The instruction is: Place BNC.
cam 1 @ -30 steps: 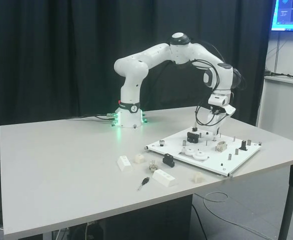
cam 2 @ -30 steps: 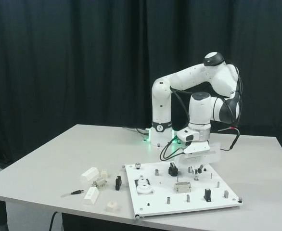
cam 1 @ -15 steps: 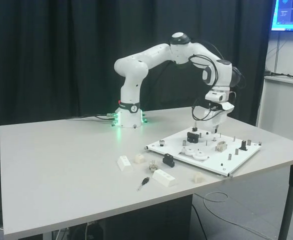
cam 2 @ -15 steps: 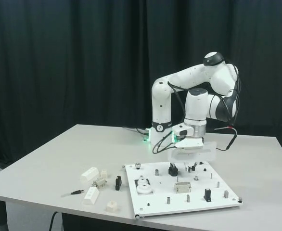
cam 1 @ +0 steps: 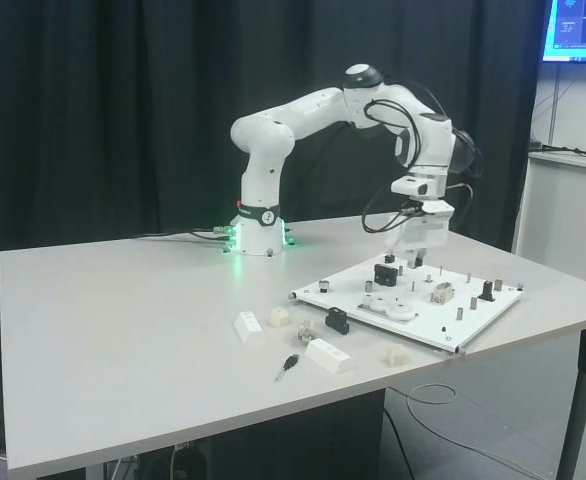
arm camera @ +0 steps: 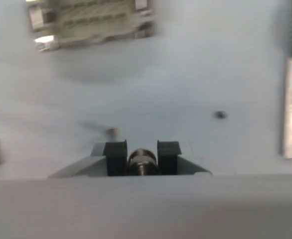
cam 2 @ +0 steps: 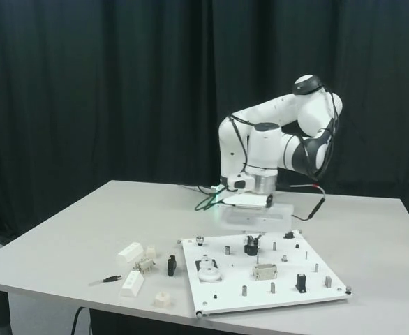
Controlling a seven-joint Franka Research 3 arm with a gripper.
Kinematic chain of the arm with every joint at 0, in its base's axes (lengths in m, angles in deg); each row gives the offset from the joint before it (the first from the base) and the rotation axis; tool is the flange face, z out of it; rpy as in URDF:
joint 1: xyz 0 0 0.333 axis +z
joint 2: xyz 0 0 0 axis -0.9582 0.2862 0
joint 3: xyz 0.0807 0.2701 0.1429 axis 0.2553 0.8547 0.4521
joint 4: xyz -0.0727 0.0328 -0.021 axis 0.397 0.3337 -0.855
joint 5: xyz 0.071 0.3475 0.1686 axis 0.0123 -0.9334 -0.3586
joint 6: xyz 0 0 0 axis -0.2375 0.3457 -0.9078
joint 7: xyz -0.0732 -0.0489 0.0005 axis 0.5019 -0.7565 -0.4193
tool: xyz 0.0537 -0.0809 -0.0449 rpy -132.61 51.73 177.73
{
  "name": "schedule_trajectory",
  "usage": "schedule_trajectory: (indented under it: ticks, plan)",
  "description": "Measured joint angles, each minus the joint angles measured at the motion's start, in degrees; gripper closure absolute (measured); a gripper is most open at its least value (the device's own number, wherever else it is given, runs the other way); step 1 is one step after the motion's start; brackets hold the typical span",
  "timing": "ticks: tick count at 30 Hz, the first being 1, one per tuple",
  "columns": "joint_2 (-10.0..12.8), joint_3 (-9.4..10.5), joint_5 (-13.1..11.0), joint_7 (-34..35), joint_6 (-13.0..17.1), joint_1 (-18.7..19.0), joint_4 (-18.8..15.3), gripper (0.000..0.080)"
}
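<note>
Swinging across the white board point(cam 2: 260, 300) since a second ago, toward the arm's base, I am carrying the BNC point(arm camera: 142, 160) clamped upright between my jaws point(arm camera: 142, 155); its seat must lie somewhere below me, which one I cannot tell.

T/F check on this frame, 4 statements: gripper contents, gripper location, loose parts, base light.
1. The gripper holds the BNC connector between its fingers. True.
2. The gripper hangs over the bare table, away from the white board. False: it is above the board.
3. Several small loose parts lie on the grey table beside the board. True.
4. The arm's base shows no light. False: it glows green.
</note>
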Motion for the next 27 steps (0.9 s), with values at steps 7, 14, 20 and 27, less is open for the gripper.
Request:
schedule_trajectory:
  ticks: [7,14,20,27]
  plan:
    - [0.01,-0.17,0.00,0.00,1.49,-3.43,0.43,0.0679]
    - [0.03,-0.22,-0.01,-0.14,2.07,-7.34,1.51,0.0679]
    - [0.28,-0.22,-0.01,-0.88,2.08,-11.23,2.79,0.0679]
    - [0.57,-0.13,-0.28,-1.05,1.96,-16.09,4.83,0.0679]
